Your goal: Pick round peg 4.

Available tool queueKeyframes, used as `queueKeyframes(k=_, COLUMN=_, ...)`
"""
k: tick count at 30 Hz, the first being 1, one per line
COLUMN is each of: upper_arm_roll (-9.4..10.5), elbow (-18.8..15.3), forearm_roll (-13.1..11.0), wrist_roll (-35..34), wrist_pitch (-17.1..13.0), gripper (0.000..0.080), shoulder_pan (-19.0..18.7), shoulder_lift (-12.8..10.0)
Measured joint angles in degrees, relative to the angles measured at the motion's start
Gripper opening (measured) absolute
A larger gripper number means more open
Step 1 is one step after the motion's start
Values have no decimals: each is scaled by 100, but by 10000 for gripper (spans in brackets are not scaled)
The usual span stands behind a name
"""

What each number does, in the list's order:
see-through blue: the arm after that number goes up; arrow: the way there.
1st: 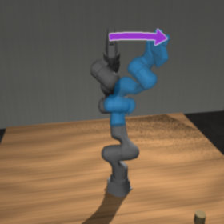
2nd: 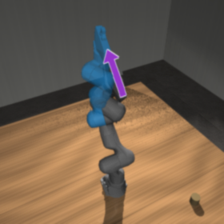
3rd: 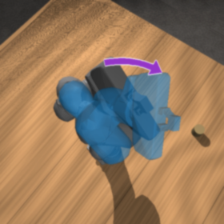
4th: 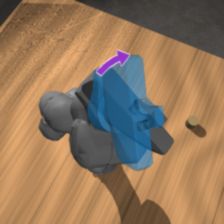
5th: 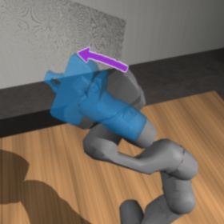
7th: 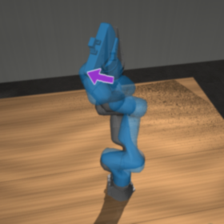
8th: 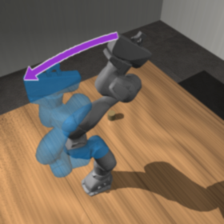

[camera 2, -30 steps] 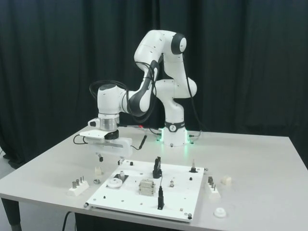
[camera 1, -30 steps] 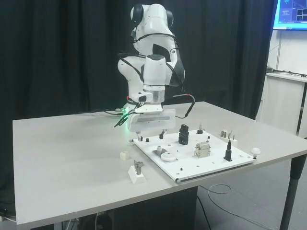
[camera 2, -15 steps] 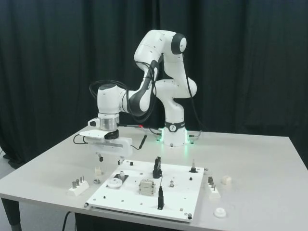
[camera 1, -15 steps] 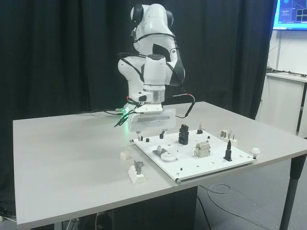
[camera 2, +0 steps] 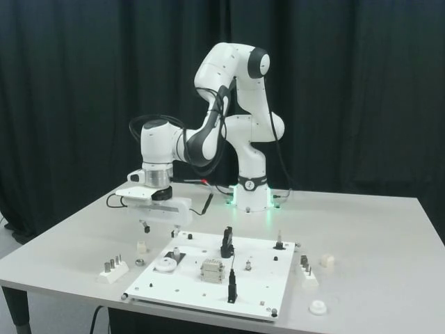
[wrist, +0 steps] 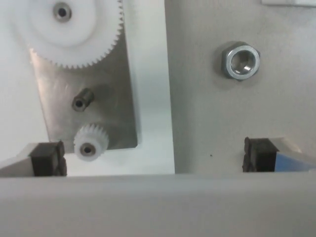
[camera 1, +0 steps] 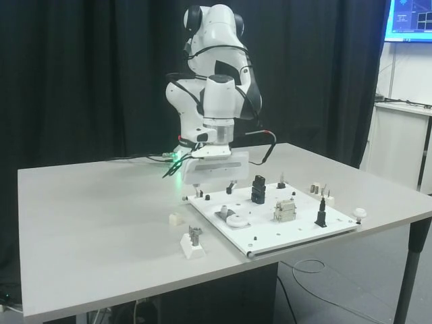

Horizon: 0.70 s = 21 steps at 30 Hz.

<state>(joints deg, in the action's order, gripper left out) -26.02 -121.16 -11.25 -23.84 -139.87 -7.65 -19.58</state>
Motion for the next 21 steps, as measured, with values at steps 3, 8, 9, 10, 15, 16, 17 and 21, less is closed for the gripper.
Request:
queueKeyframes(k=3, upper_arm_roll=0, elbow=7, forearm_roll=0, wrist_roll=-26, wrist_pitch=3, gripper=800, shoulder_pan=-11, shoulder_lift=16)
queueKeyframes(k=8, upper_arm_roll=0, elbow=14, forearm_roll=0, wrist_roll=-29, wrist_pitch=17, gripper=800, shoulder_pan=-21, shoulder_lift=47)
queueKeyframes(k=9, upper_arm_roll=0, elbow=17, forearm_roll=0, wrist_roll=-30, wrist_pitch=21, gripper=800, shoulder_pan=-21, shoulder_lift=52)
queueKeyframes(k=10, upper_arm_roll=0, elbow=20, forearm_roll=0, wrist_roll=-31, wrist_pitch=25, gripper=800, shoulder_pan=-20, shoulder_lift=56)
queueKeyframes(k=15, upper_arm_roll=0, elbow=44, forearm_roll=0, wrist_roll=-35, wrist_pitch=40, gripper=800, shoulder_pan=-21, shoulder_lift=69)
queueKeyframes(k=16, upper_arm_roll=0, elbow=50, forearm_roll=0, wrist_roll=-35, wrist_pitch=43, gripper=800, shoulder_pan=-21, shoulder_lift=70)
queueKeyframes(k=17, upper_arm_roll=0, elbow=56, forearm_roll=0, wrist_roll=-35, wrist_pitch=47, gripper=800, shoulder_pan=-21, shoulder_lift=71)
queueKeyframes(k=21, upper_arm_roll=0, elbow=82, forearm_roll=0, wrist_roll=-37, wrist_pitch=67, gripper=800, shoulder_pan=-21, shoulder_lift=72)
